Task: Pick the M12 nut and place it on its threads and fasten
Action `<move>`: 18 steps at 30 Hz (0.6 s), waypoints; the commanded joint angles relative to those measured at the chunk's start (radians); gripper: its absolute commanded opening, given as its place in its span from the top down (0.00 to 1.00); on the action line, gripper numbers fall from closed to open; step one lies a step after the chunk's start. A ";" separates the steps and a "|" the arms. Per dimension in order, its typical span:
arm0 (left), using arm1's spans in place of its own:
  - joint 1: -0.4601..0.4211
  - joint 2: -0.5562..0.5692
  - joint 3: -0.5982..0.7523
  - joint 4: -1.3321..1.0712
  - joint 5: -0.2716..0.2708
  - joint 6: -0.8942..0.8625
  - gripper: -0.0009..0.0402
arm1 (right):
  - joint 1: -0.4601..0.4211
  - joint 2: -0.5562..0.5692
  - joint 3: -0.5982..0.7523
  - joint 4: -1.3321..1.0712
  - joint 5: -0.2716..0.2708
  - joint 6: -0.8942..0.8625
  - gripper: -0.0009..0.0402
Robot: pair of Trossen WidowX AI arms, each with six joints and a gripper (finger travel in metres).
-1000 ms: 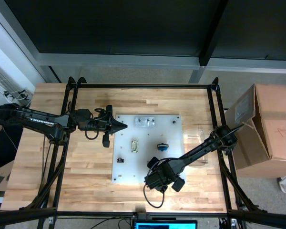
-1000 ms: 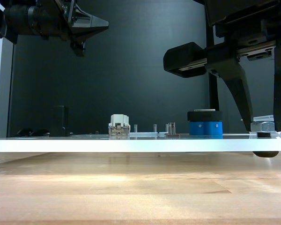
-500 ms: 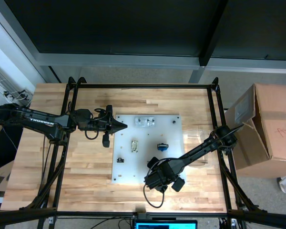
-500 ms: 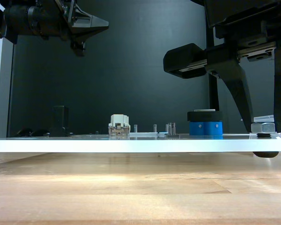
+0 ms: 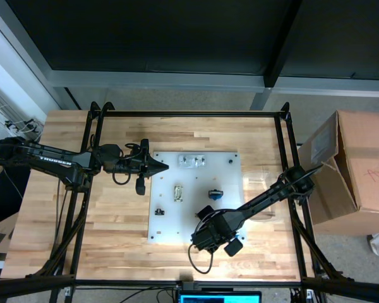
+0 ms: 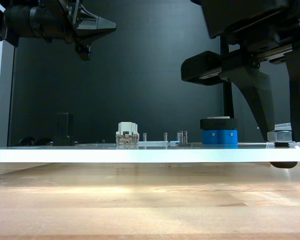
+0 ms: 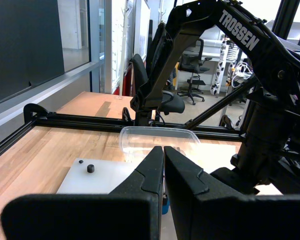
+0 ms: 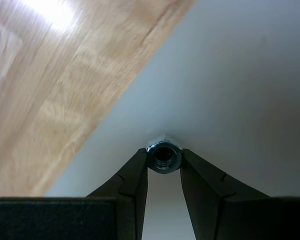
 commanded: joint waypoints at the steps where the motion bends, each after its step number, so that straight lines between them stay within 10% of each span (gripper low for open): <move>1: 0.000 0.000 0.000 0.000 0.000 0.000 0.98 | 0.000 0.001 -0.001 0.003 0.003 0.121 0.92; 18: 0.000 0.000 0.000 0.000 0.000 0.000 0.98 | -0.001 -0.001 -0.001 0.009 0.008 1.062 0.92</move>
